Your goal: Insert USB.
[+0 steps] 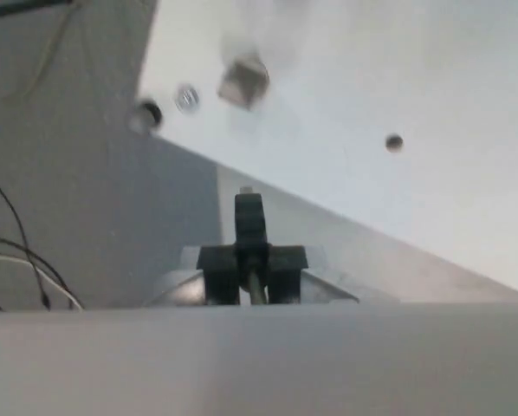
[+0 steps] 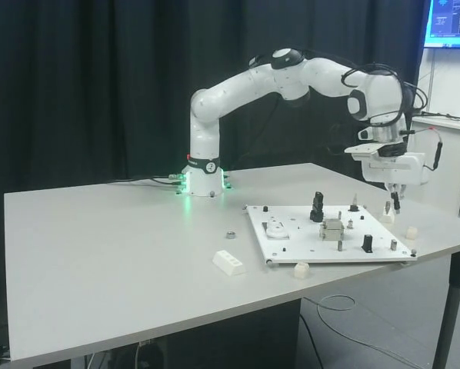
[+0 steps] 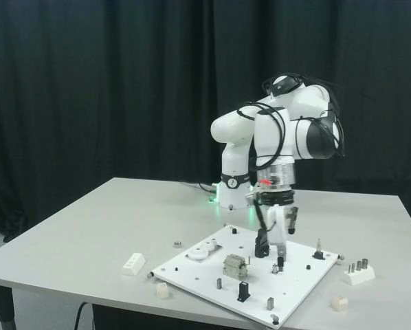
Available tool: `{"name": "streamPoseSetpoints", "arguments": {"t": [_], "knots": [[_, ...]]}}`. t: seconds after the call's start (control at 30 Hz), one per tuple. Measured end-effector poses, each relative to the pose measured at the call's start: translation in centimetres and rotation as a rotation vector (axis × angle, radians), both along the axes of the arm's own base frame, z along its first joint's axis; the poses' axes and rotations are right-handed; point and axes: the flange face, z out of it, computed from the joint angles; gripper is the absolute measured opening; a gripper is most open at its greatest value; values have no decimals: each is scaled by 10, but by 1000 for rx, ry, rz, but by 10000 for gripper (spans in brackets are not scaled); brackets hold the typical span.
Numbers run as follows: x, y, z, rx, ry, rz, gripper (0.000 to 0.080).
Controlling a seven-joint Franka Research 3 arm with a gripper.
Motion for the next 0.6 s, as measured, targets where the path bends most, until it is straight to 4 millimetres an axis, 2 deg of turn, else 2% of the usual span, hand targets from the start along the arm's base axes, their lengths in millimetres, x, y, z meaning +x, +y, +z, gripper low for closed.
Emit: {"name": "streamPoseSetpoints", "arguments": {"t": [0.3, 0.6], "knots": [[18, -37, 5, -27, -1, -76, 65], [26, -73, 13, -36, 47, -146, 65]]}}
